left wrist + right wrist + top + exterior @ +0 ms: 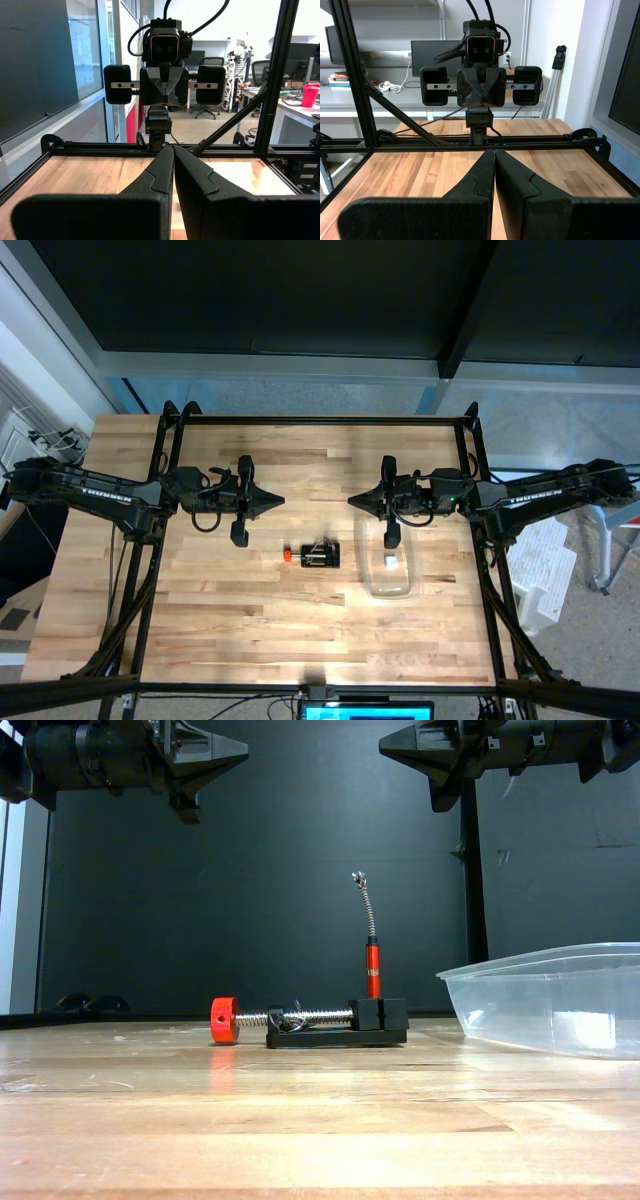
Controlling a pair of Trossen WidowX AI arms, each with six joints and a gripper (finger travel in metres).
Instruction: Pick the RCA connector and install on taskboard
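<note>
Worktop: pale wood strips. Taskboard sits mid-worktop: small black block, red knob on a silver spring at its left end, and a red plug w/ coiled spring tail standing upright at its right end. Left claw & right claw hang high above, tips facing each other; both have fingers pressed together, gripping nothing. White lettering on the 2 arms is too small to read. Clear tray lies right of the board, w/ 1 pale item inside.
</note>
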